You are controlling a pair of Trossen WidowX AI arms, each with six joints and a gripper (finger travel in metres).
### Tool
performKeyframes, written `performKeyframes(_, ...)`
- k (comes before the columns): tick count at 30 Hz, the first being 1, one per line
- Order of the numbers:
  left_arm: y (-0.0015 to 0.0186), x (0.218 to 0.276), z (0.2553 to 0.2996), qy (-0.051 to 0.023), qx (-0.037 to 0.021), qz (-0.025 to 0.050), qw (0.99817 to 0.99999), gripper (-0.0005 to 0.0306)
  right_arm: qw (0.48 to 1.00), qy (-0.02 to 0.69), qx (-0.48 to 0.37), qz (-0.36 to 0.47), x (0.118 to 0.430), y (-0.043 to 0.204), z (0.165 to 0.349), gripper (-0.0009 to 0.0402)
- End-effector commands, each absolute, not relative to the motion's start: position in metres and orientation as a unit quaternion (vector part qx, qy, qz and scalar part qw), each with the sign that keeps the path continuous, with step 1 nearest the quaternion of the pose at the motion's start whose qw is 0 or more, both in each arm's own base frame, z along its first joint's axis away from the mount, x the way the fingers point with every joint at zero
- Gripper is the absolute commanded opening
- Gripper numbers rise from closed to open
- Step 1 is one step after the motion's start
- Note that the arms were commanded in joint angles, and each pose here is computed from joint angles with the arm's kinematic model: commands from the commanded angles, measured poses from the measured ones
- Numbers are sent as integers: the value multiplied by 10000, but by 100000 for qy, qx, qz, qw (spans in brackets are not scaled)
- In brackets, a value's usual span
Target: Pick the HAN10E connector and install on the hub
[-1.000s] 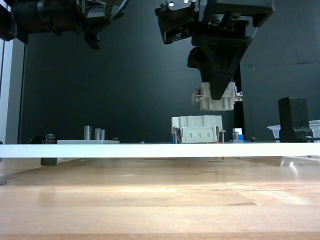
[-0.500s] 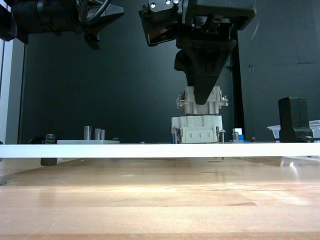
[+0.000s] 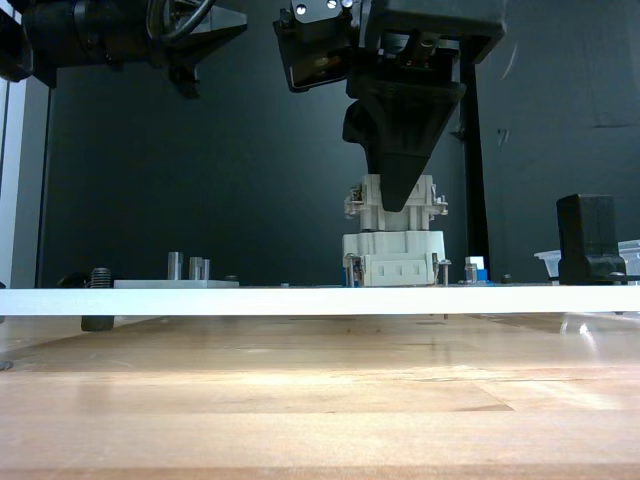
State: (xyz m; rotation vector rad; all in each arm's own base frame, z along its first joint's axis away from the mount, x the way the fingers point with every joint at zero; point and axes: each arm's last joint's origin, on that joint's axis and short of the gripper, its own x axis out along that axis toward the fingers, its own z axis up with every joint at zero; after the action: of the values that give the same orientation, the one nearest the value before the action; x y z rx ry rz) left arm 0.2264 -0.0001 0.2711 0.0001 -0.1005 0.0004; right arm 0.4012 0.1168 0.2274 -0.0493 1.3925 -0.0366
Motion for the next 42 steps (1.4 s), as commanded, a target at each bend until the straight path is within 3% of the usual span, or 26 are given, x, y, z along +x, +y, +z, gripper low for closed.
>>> performKeyframes(1,0,2264,2711,-5043,8,20,99873,0,76759,64032,-2254,-1707,4013,1168,2273,9)
performKeyframes(27,0,2264,2711,-5043,8,20,99873,0,76875,63895,-2330,-1497,4015,1169,2221,9)
performKeyframes(42,0,2263,2712,-5062,8,20,99872,0,77322,63310,-3619,-215,4011,1136,1970,9)
